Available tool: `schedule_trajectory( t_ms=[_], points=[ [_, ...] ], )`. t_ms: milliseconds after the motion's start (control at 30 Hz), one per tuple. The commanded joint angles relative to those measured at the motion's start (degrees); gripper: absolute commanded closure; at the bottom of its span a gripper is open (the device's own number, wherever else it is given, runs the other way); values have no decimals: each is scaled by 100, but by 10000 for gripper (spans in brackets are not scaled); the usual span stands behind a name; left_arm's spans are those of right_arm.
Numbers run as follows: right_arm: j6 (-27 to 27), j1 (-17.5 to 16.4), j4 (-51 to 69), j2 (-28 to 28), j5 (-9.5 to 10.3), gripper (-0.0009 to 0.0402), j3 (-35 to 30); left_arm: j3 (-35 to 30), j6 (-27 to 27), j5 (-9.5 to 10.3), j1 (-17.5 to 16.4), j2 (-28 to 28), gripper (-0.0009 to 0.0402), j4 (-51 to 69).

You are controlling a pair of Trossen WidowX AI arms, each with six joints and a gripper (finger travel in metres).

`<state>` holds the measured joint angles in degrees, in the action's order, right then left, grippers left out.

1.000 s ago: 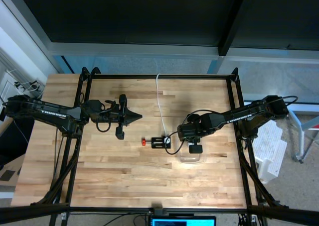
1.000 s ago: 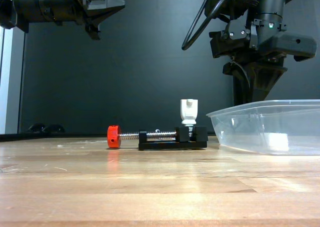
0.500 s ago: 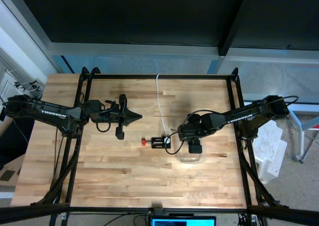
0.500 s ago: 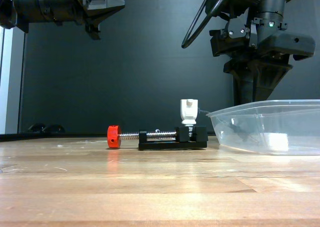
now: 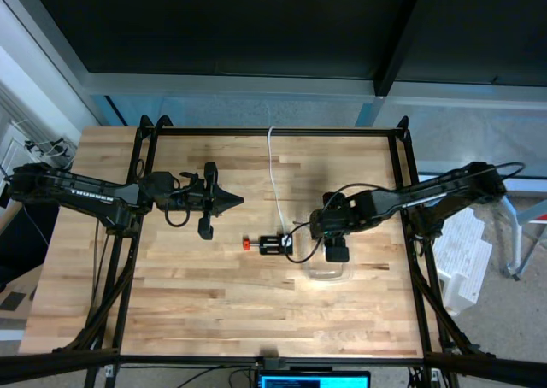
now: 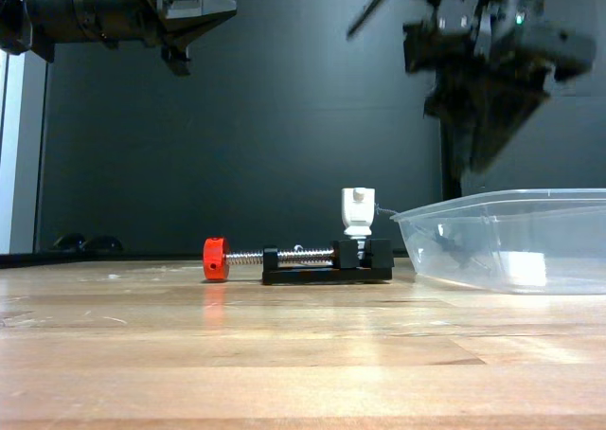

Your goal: Remove the power plug from the receptacle and place in the container

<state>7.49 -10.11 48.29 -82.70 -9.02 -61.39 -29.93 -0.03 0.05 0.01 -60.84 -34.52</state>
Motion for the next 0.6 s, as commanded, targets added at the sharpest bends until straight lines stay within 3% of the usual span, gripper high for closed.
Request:
schedule_trajectory(
  t_ms=[33, 267, 600],
  points=[
    [-33, 11, -212, 398, 0, 275, 13, -2, 2, -2, 0, -2, 393, 0],
    [-81, 109, -837, 922, 31, 397, 116, -2, 2, -2, 0, -2, 393, 0],
    [-404, 540, -2186, 1335, 586, 392, 275, -2, 2, -2, -2, -2, 393, 0]
  ],
)
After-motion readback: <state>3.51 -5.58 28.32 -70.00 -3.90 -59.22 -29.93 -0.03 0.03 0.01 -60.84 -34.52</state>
